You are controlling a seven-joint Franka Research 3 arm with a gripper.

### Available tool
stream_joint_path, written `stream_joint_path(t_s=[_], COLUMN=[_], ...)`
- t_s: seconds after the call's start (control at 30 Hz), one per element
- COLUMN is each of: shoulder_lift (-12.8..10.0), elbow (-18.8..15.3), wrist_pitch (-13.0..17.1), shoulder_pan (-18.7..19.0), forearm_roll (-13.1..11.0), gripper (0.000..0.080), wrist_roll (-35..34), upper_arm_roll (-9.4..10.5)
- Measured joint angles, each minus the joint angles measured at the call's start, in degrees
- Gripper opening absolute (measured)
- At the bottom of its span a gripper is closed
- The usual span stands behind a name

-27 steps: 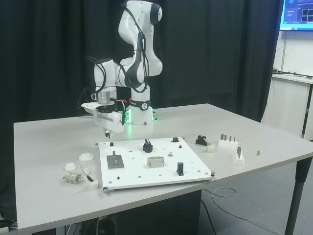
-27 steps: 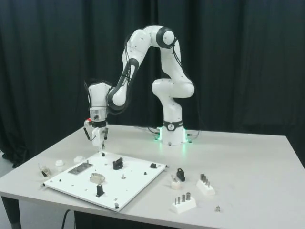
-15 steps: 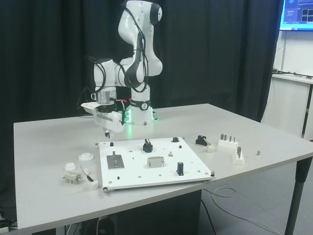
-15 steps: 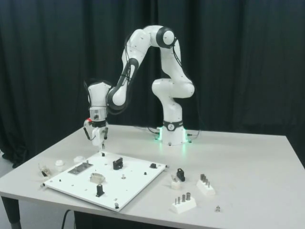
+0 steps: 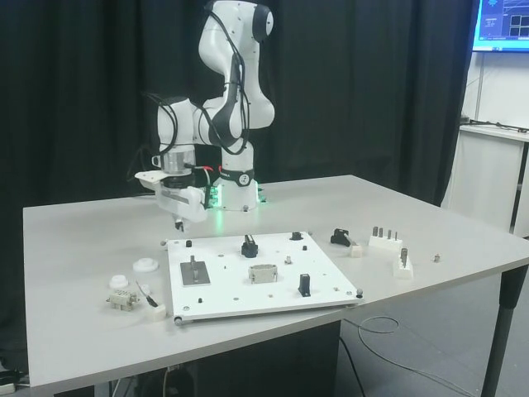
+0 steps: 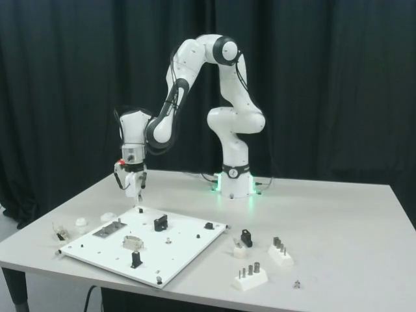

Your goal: Insert bolt 4.

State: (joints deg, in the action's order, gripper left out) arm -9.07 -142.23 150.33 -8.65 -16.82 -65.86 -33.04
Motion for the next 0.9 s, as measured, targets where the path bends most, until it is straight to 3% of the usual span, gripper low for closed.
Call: stream_joint_path(t_s=[0.2, 0.43, 0.63, 0.9], shoulder_lift=[0.39, 1.33, 2.47, 3.57], elbow=[0.0, 0.0, -0.01, -0.01], wrist_pitch=[-0.2, -0.94, -1.57, -2.66], shoulder_pan=[0.0, 0.25, 0.64, 1.06], forearm_roll=[1.28, 4.91, 5.84, 6.26], gripper=[0.0225, 0.0225, 0.0225, 0.0225], wrist_roll=[0.03, 3.64, 13.69, 34.14], upper_arm_roll=[-0.24, -0.16, 0.1, 0.31])
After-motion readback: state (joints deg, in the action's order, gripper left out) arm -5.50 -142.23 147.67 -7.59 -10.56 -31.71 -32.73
